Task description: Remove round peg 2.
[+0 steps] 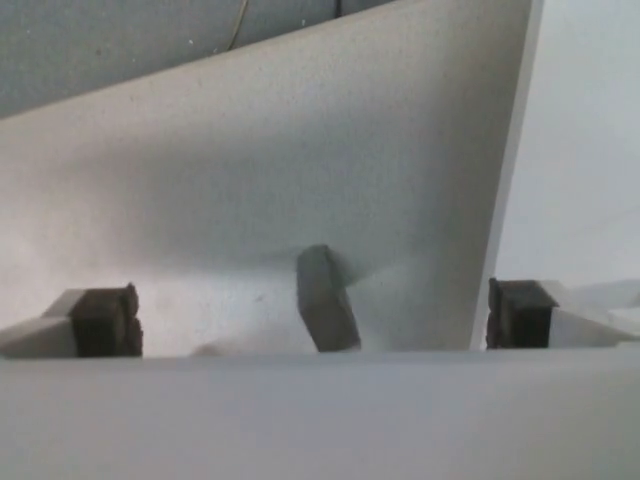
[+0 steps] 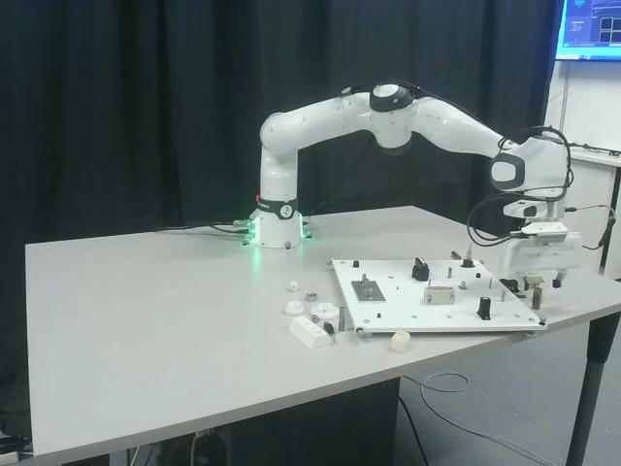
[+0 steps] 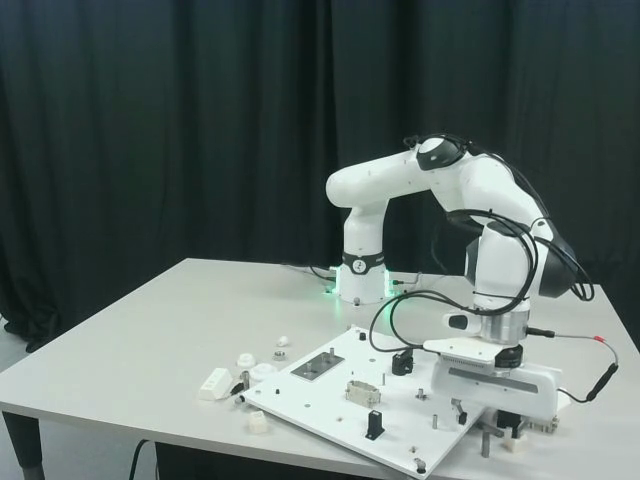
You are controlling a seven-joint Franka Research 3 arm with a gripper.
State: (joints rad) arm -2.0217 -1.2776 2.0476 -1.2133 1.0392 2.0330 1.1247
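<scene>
The gripper point(image 1: 315, 318), fingers spread apart, straddles a grey peg point(image 1: 326, 298) standing slightly tilted at the corner of the white board point(image 3: 330, 405) on the bench point(image 2: 146, 320), apparently lined up to grasp it.

Arm point(image 3: 440, 175): white, smooth rounded shells, thick tubular links. Grey cap on the upper joint. Base point(image 2: 277, 225): white column with a black band bearing a small marking; green light glows at its foot. Black cables point(image 3: 520, 250) loop along the forearm and hang beside the wrist; one thinner lead runs off sideways. Wrist carries a grey metal ring above a flat white block. Gripper point(image 1: 312, 320): white body, two fingers tipped with black pads point(image 1: 105, 322).
</scene>
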